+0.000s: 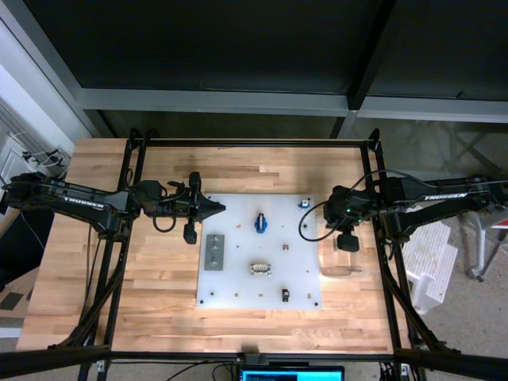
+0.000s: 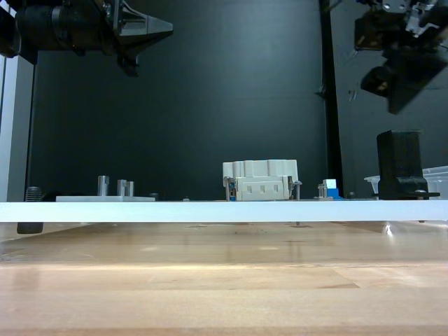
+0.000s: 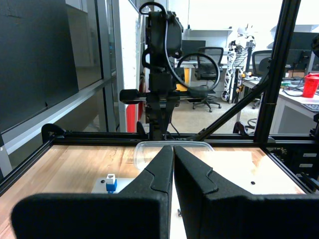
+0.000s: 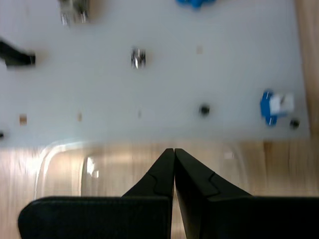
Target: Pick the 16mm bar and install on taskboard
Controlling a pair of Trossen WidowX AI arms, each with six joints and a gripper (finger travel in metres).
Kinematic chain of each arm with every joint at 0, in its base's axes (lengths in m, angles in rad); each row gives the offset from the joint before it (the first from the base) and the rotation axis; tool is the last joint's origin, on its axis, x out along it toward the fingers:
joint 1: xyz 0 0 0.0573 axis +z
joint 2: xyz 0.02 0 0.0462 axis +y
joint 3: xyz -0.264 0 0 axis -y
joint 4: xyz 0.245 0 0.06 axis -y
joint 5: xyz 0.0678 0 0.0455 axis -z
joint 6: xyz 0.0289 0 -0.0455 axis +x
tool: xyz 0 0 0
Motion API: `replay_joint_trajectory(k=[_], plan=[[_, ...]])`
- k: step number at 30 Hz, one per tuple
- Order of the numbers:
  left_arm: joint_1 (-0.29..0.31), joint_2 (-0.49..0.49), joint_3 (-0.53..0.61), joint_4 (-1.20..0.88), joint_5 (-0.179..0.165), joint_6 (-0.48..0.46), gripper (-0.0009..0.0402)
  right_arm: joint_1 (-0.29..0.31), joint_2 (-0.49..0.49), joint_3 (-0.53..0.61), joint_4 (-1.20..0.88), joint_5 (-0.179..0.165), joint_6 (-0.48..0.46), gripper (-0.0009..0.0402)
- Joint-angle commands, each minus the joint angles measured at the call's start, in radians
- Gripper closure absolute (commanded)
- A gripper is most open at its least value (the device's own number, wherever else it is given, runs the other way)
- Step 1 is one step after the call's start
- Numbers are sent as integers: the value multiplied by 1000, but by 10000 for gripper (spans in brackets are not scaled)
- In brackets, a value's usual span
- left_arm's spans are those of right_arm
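Hovering clenched: left gripper (image 1: 221,209) at taskboard (image 1: 238,295) left edge, right gripper (image 4: 174,150) over clear tray (image 4: 65,172).

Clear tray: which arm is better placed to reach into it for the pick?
Right. The right gripper, shut, hangs over the clear tray beside the taskboard's right edge. The left gripper, also shut, hovers over the taskboard's left edge, across the board from it. I can't make out the 16mm bar.

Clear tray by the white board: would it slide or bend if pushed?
Probably slides easily: the clear tray looks thin plastic on smooth wood. Its walls may flex. The right gripper hovers shut above it; the left gripper hangs shut over the taskboard edge.
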Motion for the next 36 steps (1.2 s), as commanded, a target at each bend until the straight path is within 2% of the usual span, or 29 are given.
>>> replay_joint_trajectory(k=[1,8,12,15,21,24,30,36], plan=[[0,0,0,0,0,0,393,28,0,0,-66,1,20,393],[0,0,0,0,0,0,393,105,0,0,-165,2,72,393],[0,0,0,0,0,0,393,154,0,-3,-200,14,92,393],[0,0,0,0,0,0,393,177,0,-10,-213,37,115,393],[0,0,0,0,0,0,393,193,0,-42,-208,38,142,387],[0,0,0,0,0,0,393,195,0,-54,-208,43,179,359],[0,0,0,0,0,0,393,224,29,-58,-192,71,241,268],[0,0,0,0,0,0,393,264,68,-64,-167,109,248,196]])
